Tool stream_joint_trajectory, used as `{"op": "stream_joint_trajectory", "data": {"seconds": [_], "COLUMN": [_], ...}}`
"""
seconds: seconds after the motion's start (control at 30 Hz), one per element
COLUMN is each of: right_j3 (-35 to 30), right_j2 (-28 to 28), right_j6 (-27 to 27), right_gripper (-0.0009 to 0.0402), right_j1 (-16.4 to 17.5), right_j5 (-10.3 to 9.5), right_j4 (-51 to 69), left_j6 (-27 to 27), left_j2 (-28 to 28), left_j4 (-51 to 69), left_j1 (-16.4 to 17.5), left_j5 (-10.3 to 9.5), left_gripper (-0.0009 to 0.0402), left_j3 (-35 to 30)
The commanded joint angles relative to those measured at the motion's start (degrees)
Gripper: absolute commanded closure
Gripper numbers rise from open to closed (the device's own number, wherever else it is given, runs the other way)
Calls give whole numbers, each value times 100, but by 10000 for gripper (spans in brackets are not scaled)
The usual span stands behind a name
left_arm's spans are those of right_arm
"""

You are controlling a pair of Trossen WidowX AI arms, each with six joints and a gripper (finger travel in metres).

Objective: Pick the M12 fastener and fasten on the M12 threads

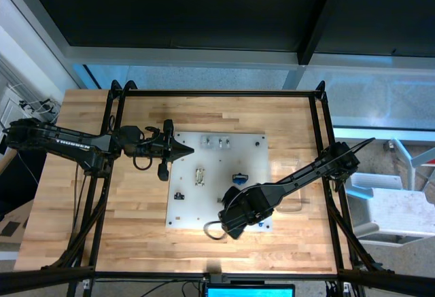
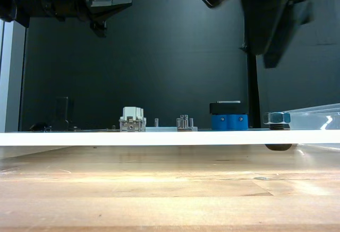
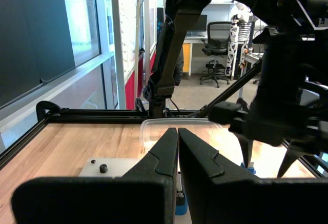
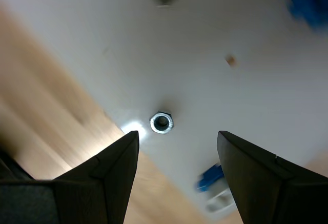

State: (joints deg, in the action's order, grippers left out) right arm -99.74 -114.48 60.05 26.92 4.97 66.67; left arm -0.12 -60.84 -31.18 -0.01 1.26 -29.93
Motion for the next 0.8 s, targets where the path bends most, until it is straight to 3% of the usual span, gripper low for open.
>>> {"op": "stream_joint_trajectory", "data": {"seconds": [0.03,0.23,0.3,0.37,0.5,0.67,0.8], "right_j3": [-2,-2,-2,9,223,466,566], "right_j2": [-46,-39,-37,-44,-76,-74,-74], "right_j6": [-1292,-2253,-2417,-2520,-2776,-3220,-3305], "right_gripper": [181,181,181,188,251,396,379], "right_j1": [13,9,7,7,-31,-33,-76], "right_j5": [9,-7,-168,-105,-164,-214,-214], "right_j4": [-136,-168,-149,-157,-140,-341,-378], "left_j6": [2,2,2,2,2,2,2], "left_j2": [-2,-2,-2,-2,-2,-2,-2], "left_j4": [0,0,0,0,0,0,0], "left_j1": [0,0,2,0,0,2,2], "left_j5": [0,0,0,0,0,0,0], "left_gripper": [393,393,393,393,393,393,393], "left_j3": [-2,-2,-2,-2,-2,-2,-2]}}
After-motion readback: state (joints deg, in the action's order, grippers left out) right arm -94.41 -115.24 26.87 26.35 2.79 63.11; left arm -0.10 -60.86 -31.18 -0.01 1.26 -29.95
